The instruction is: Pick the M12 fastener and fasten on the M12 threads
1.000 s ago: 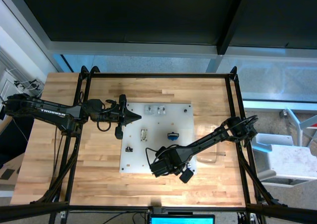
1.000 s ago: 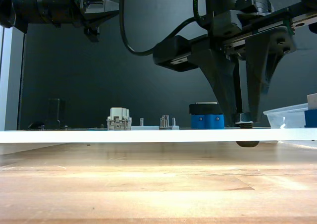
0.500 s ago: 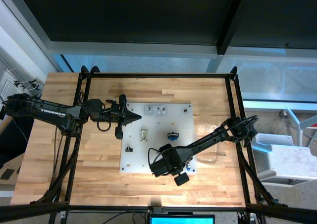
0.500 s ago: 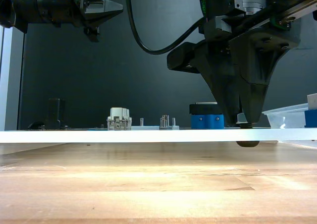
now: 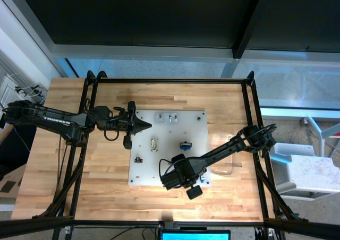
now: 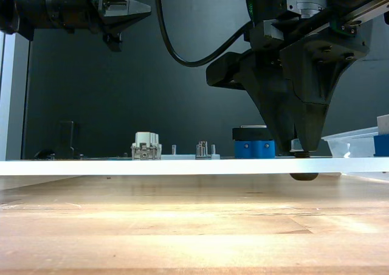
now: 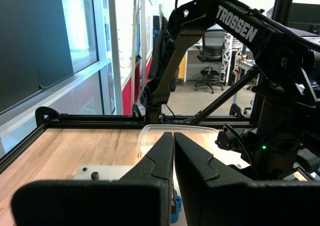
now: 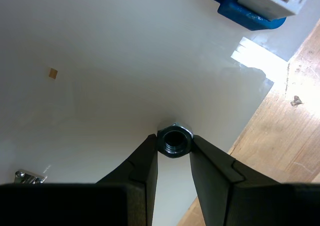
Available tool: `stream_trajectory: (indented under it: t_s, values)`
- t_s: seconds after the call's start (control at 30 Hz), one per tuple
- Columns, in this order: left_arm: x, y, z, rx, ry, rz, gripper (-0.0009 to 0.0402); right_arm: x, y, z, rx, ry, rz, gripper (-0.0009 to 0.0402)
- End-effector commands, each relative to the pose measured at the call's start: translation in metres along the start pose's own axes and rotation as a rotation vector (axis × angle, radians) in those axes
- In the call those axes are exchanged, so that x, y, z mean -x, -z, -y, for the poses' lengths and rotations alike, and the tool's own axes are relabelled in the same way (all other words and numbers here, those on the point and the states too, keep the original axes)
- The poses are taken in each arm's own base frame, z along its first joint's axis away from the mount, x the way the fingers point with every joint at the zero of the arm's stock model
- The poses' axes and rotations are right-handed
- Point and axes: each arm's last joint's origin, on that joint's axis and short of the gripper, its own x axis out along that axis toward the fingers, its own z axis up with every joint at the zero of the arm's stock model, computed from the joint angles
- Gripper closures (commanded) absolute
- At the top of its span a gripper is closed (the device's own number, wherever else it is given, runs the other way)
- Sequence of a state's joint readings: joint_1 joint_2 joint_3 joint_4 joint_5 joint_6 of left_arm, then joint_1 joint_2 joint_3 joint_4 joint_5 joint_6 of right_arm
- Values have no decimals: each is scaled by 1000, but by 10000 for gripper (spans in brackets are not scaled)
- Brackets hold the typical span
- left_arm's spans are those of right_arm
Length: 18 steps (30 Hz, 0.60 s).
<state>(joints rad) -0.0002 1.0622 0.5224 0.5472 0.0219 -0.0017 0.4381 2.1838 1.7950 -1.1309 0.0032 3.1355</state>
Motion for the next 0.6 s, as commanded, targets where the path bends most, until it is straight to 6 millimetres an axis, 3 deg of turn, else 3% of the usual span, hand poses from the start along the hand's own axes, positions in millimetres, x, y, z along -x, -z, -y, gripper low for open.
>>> stream_trajectory:
  t_s: [0.03,0.6]
  values:
    - [0,0,0,0,0,0,393,0,0,0,2,3,-2,373]
    - [0,0,0,0,0,0,393,2,-1,0,3,-3,2,366]
